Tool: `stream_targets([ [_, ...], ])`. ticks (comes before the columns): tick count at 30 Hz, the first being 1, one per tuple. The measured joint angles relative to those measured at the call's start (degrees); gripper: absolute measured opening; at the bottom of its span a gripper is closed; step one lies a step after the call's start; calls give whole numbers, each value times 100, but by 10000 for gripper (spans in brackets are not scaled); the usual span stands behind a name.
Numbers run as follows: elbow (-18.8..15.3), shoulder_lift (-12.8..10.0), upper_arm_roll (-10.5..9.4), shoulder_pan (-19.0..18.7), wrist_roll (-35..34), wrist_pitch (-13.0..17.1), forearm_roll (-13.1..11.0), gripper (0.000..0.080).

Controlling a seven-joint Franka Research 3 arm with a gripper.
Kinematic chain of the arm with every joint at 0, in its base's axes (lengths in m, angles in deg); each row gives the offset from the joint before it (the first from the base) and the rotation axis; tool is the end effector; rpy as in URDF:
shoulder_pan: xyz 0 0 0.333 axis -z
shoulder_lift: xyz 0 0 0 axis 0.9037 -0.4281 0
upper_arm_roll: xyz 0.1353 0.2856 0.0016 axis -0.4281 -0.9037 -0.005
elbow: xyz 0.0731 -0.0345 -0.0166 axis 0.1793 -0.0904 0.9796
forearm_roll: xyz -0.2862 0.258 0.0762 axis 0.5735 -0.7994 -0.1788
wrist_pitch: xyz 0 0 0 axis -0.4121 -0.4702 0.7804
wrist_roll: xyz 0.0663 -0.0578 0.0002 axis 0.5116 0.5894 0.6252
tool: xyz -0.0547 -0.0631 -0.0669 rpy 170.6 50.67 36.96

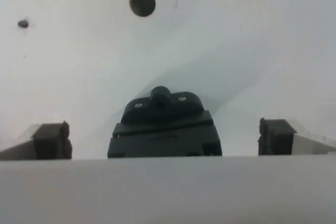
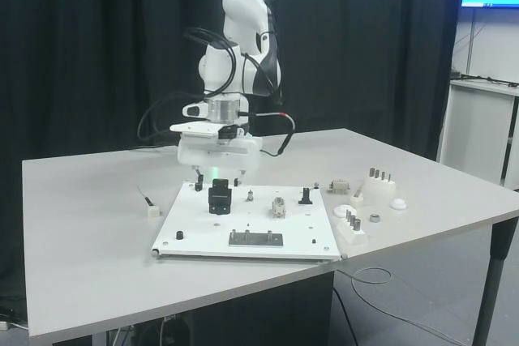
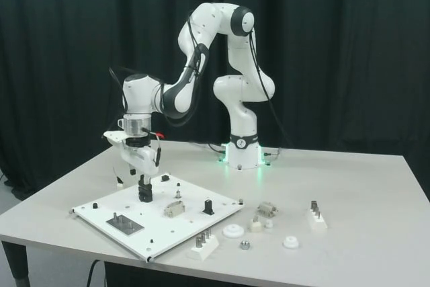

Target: Pick Ethernet.

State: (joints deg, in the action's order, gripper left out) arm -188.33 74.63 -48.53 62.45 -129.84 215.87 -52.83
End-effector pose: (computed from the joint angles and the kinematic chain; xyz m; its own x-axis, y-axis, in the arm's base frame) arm 0.4916 -0.2577 0.2784 0.1429 -0.9884 0.0512 -0.9890 -0.1446 -0.0298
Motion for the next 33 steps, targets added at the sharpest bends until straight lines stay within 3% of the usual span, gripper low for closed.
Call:
stream_targets([
  [13, 147, 192, 19, 0, -11, -376, 61, 800],
  [33, 284, 419, 19, -7, -91, -645, 219, 800],
])
